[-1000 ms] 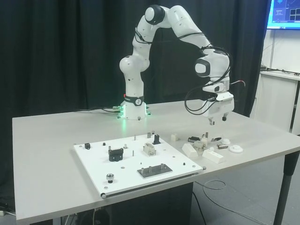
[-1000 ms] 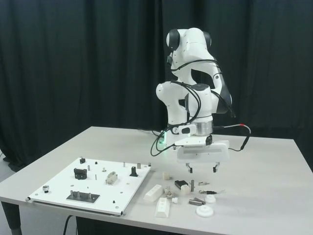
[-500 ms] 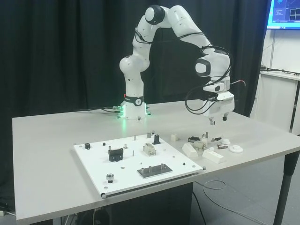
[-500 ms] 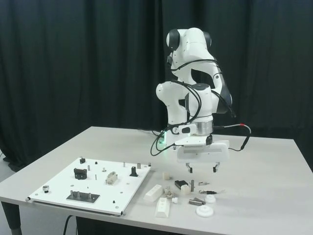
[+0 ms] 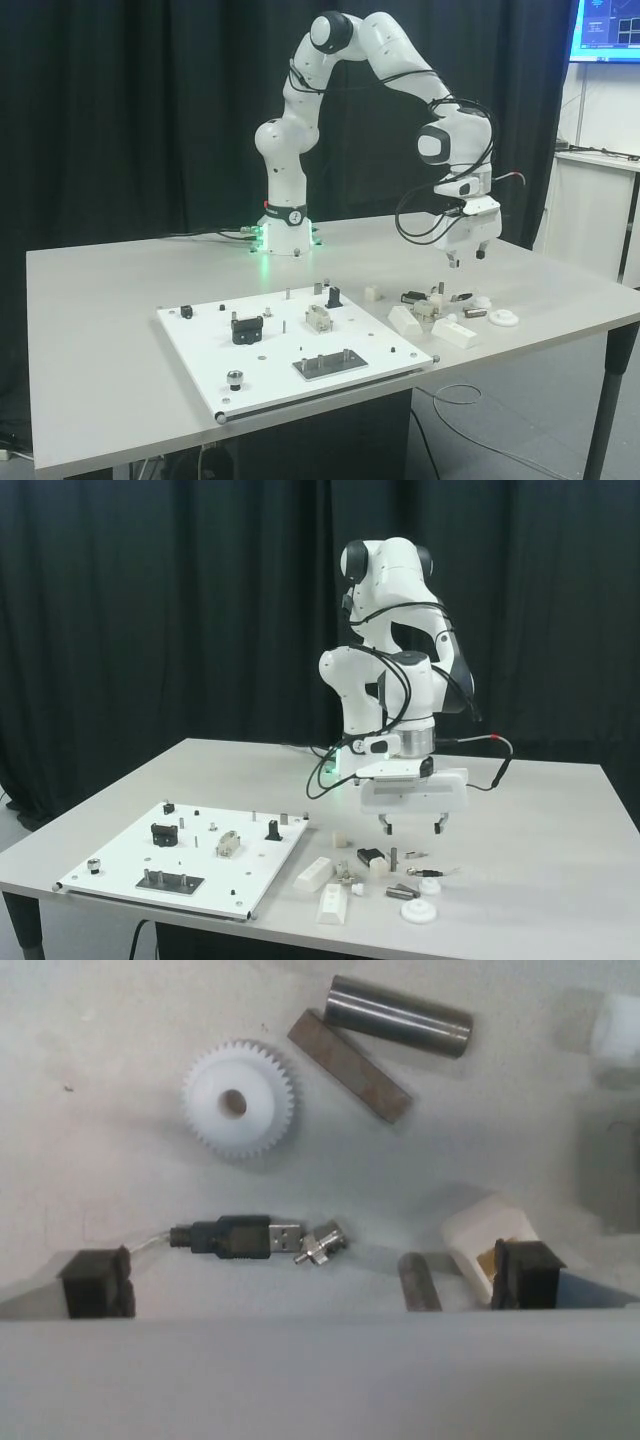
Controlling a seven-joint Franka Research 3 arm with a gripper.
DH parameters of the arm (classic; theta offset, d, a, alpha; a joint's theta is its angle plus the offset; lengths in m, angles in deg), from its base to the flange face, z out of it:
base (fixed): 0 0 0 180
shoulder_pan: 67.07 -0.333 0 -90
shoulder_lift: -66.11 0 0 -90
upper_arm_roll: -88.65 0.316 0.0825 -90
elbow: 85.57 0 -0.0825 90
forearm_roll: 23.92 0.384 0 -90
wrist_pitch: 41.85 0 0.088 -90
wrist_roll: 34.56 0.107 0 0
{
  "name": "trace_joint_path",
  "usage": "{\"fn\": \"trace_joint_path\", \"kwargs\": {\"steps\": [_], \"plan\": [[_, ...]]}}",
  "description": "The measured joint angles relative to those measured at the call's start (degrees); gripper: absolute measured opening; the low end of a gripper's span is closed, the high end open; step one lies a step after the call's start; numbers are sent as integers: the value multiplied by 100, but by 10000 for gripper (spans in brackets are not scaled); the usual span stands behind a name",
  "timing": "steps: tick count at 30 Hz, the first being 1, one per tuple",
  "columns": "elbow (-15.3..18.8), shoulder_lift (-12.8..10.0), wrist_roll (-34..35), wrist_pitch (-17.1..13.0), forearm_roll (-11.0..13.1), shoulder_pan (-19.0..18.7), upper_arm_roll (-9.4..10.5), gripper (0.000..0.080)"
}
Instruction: Remove square peg 4.
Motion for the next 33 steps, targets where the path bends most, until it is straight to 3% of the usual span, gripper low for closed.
{"fn": "trace_joint_path", "kwargs": {"steps": [33], "plan": [[-214, -43, -3, 53, -177, 22, -111, 800]]}}
